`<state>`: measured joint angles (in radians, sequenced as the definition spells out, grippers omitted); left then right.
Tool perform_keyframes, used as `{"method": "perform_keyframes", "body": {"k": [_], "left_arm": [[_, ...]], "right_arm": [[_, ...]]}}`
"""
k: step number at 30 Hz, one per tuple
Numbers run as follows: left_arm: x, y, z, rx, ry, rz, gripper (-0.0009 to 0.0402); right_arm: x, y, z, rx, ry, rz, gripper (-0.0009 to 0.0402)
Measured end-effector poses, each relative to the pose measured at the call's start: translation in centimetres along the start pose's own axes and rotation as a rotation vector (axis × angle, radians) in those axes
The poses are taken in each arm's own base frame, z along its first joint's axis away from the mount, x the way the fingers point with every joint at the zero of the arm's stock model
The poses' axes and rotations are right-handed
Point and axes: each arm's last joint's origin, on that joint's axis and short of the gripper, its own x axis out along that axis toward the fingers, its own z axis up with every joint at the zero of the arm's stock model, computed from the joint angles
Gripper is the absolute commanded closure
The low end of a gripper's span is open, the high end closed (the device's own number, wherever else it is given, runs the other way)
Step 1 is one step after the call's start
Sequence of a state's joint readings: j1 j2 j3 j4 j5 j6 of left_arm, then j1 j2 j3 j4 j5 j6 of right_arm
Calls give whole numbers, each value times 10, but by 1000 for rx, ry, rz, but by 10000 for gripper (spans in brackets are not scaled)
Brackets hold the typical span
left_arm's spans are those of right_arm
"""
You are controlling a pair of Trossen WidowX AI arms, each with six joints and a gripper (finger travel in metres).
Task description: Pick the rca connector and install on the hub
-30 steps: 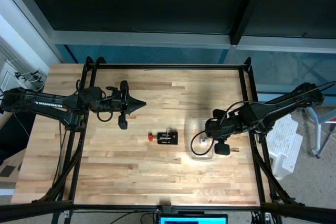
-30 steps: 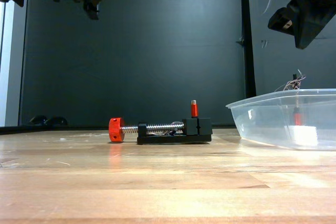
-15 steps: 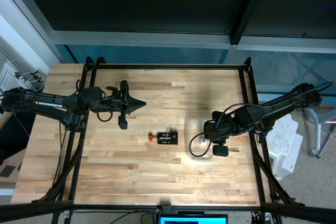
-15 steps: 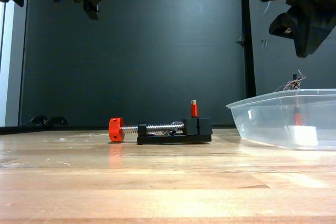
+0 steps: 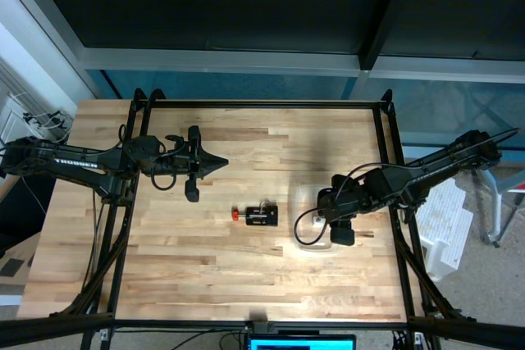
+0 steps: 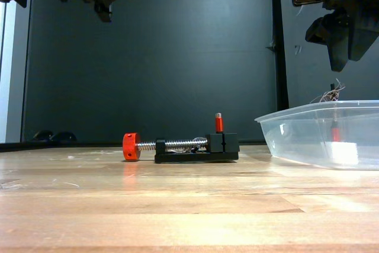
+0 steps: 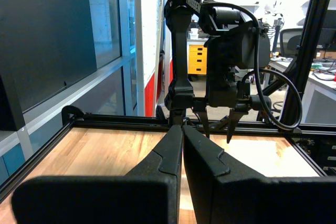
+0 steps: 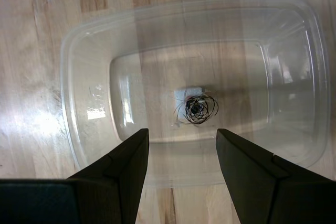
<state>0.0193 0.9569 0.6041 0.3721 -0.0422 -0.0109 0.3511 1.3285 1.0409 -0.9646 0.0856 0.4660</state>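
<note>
The rca connector (image 8: 192,107), a whitish bit with a dark wire coil on it, lies on the floor of a clear plastic tray (image 8: 71,82); in the low view it shows as a pale patch (image 6: 343,153) through the tray wall. My right gripper (image 8: 181,131) hangs open straight above it, well clear of the tray (image 6: 296,134), fingers (image 6: 339,51) pointing down. The hub (image 5: 261,216), a black block with a red knob and a red stub, sits mid-table left of the tray (image 5: 302,240). My left gripper (image 5: 221,161) is shut and empty, held high over the back left.
The hub (image 6: 198,146) lies with its threaded rod and red knob toward the left. The black frame rails (image 5: 262,104) run around the table. Bare wood lies between the hub and the tray.
My right gripper has shifted a little left over the tray and tipped further downward. The left arm, the hub and the tray have not moved.
</note>
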Motion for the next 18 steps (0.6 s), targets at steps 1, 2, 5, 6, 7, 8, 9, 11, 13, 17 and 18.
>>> {"method": "perform_keyframes", "body": {"k": [1,2,5,6,7,8,9,11,13,17,18], "left_arm": [[0,0,0,0,0,0,392],[0,0,0,0,0,0,392],[0,0,0,0,0,0,392],[0,0,0,0,0,0,392],[0,0,0,0,0,0,392],[0,0,0,0,0,0,392],[0,0,0,0,1,0,392],[0,0,0,0,0,0,392],[0,0,0,0,0,0,392],[0,0,0,0,1,0,392],[0,0,0,0,1,0,392]], "right_arm": [[1,0,0,-1,4,-1,217],[2,1,0,-2,8,-4,217],[6,2,1,-5,22,-10,216],[7,2,1,-5,26,-12,216],[9,2,1,-6,30,-14,217],[10,3,2,-6,33,-16,217],[11,3,2,-8,37,-17,216],[13,3,2,-9,44,-21,216],[16,4,3,-10,48,-23,216],[20,5,4,-12,62,-30,216],[21,5,4,-12,65,-32,216]]}}
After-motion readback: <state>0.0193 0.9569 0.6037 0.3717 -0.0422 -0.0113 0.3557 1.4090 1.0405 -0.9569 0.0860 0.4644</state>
